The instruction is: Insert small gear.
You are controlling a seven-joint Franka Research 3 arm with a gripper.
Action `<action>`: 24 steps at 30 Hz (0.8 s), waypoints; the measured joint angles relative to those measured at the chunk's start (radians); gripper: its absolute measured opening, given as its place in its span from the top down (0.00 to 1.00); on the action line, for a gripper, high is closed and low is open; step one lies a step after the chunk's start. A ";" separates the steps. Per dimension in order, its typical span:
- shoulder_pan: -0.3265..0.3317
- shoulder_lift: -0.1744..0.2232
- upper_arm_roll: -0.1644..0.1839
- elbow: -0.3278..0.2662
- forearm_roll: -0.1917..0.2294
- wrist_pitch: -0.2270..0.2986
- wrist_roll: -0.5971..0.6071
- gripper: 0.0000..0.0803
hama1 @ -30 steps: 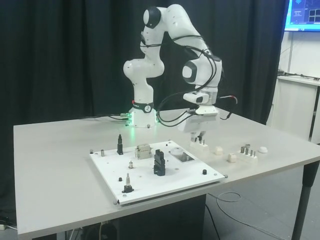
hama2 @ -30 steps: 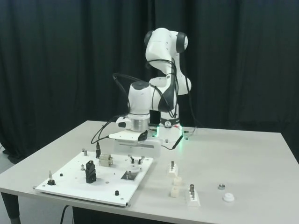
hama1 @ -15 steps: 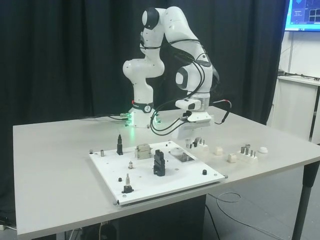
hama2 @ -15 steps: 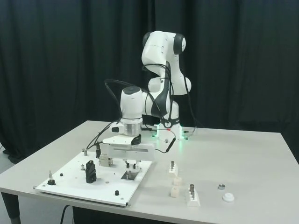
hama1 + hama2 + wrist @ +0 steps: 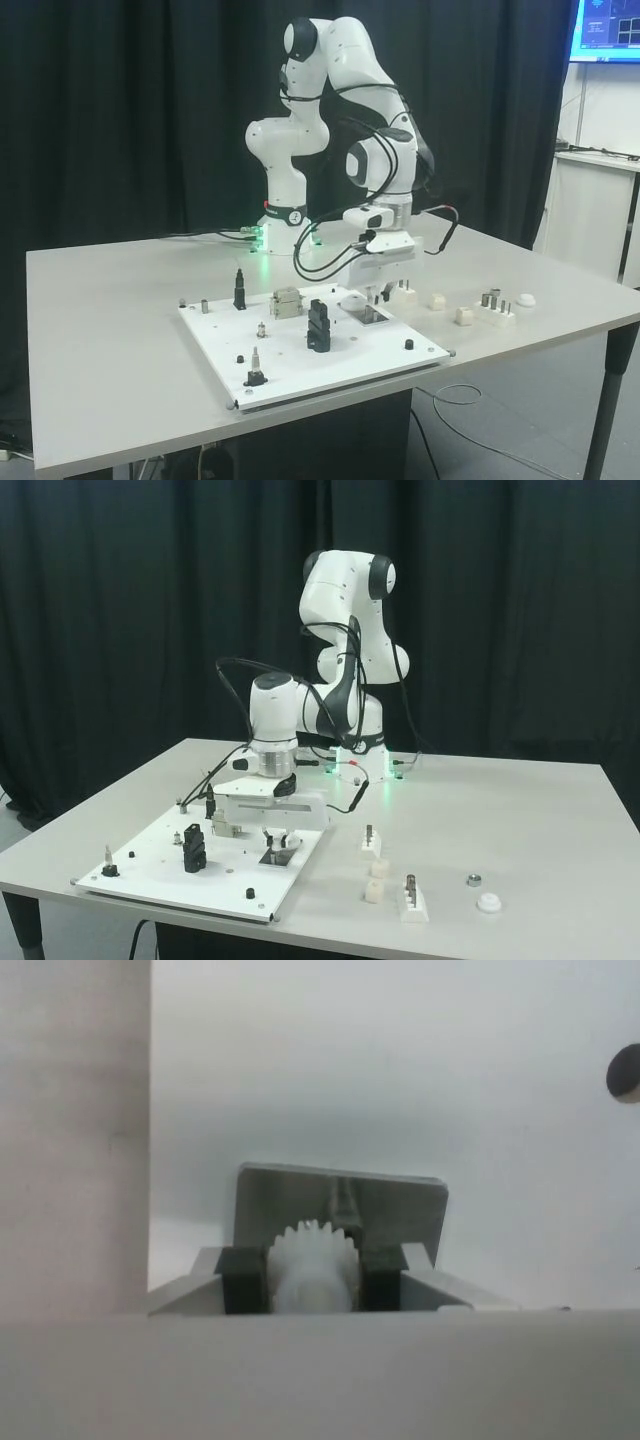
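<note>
Since a second ago your arm has swung away from the loose parts at the counter's edge and in over the white board (image 5: 300, 360), and the tool (image 5: 378, 291) now hangs low above the board's corner nearest the robot base. Look at the wrist view: the tool's two black fingers (image 5: 243, 1280) are pinching the small gear (image 5: 313, 1268), a white toothed wheel, one pad on each side of it. The gear sits just above a grey metal plate (image 5: 345, 1205) set into the board. You cannot tell from these views whether the gear touches the plate.

From the first room view, the plate (image 5: 373, 315) lies at about 2 o'clock from the board's middle, directly under the tool. A white round part (image 5: 352, 301) rests on the board just beside the plate. The black block (image 5: 318, 327) stands upright near the board's middle, at about 9 o'clock from the plate. A black post (image 5: 239, 289) stands at the far edge of the board, and a grey metal fixture (image 5: 286, 302) sits between that post and the block.

Off the board, on the grey counter (image 5: 110, 300), you have a row of small white and grey parts (image 5: 495, 305) at about 3 o'clock from the tool, well apart from it. In the second room view the tool (image 5: 277, 837) hangs over the same plate, with those loose parts (image 5: 412, 898) out on the counter (image 5: 540, 830).
</note>
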 joint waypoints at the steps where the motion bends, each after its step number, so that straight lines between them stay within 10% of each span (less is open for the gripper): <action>1: 0.000 0.002 0.000 0.000 0.001 0.002 -0.001 0.76; 24: -0.007 0.025 0.000 0.010 0.021 0.007 -0.017 0.76</action>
